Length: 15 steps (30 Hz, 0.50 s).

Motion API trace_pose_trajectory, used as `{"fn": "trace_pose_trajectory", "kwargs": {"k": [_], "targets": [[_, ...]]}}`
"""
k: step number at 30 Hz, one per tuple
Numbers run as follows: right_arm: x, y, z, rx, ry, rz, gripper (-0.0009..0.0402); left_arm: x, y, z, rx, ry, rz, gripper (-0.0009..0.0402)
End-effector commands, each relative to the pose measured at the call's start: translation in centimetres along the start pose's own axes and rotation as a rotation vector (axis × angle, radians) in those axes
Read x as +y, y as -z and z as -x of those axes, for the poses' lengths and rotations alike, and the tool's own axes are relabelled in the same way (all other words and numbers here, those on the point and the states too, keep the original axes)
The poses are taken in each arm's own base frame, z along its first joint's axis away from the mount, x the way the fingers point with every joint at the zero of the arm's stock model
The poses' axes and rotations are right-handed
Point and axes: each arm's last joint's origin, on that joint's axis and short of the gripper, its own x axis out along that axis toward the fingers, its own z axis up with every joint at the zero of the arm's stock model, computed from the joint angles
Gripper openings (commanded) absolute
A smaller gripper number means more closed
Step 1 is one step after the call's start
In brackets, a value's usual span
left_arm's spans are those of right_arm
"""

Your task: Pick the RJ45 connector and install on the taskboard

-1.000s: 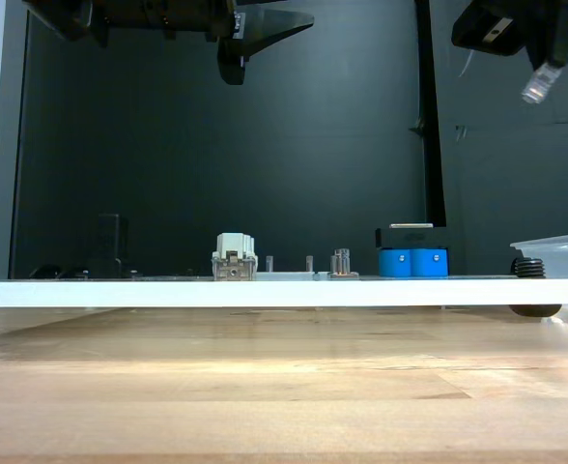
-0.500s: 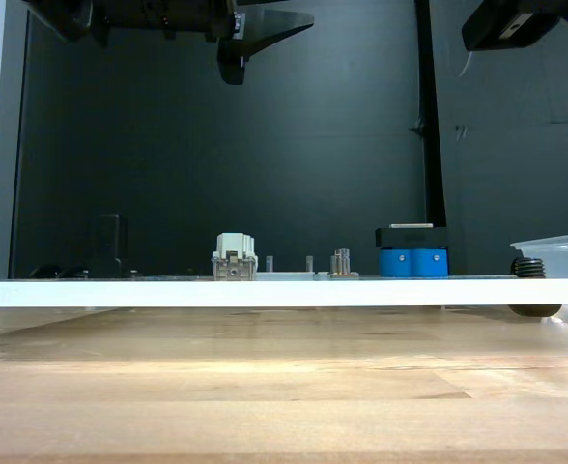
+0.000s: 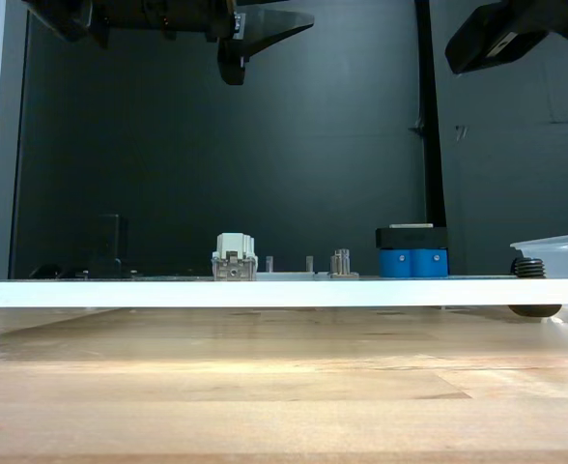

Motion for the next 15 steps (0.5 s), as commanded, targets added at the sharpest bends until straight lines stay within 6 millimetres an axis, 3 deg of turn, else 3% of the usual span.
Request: {"fn": "trace_pose_trajectory", "kwargs": {"k": [1, 15], "targets": [[0.1, -0.5, -0.3, 0.009, 0.003, 0.009, 0.0000, 0.0, 0.0, 0.0, 0.000, 0.000, 0.000, 0.0161], [-0.3, -1.7, -2.0, 0.069, 0.022, 0.026, 0.0000, 0.0, 0.0, 0.0, 0.000, 0.000, 0.000, 0.0161]]}}
